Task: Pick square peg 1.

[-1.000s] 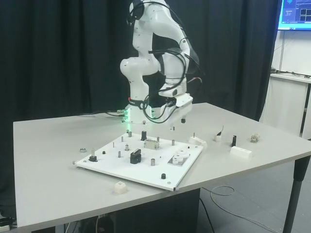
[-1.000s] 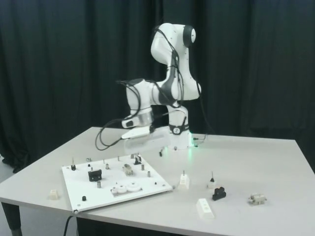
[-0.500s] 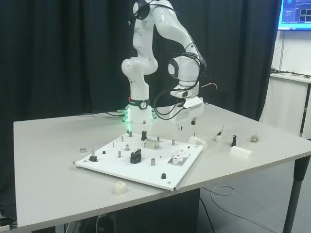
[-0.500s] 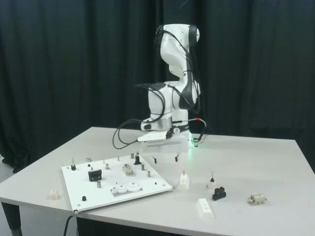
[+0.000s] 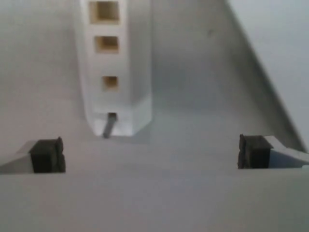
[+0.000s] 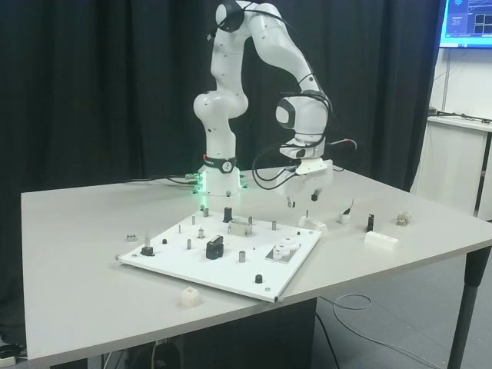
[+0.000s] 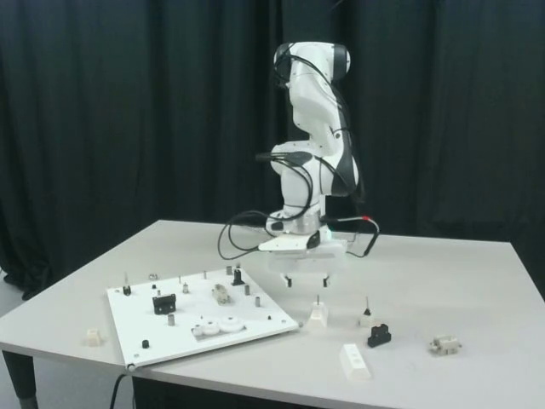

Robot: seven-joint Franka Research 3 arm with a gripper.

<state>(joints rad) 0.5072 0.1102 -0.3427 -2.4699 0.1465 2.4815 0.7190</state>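
Overhead, the hand [image 5: 149,154] hangs with its two black fingers [image 5: 47,155] spread wide apart and nothing between them; in the first room view the hand [image 6: 301,204] is off the counter [image 6: 69,223], and the second room view shows the hand [image 7: 306,282] the same way. Below it stands a white peg holder [image 5: 116,67], a narrow block with a row of square sockets along its top. Square peg 1 [image 5: 109,124], a thin grey pin, stands upright at the end of that holder nearest the hand. The peg lies under the gap between the fingers, closer to one finger than the other, and neither finger touches it. In the first room view the peg [image 6: 307,213] rises from the holder [image 6: 313,224] just below the fingertips, with clear air between; in the second room view the peg [image 7: 318,301] and holder [image 7: 318,316] sit a little nearer the camera than the hand. Left of the holder lies the white assembly board [image 6: 223,254], its corner close by. To the right stand another small white base with a thin pin [image 7: 366,313], a black block [image 7: 379,335] and a longer white block [image 7: 354,360]; farthest right is what looks like a small connector part [image 7: 445,344], too small to read well.
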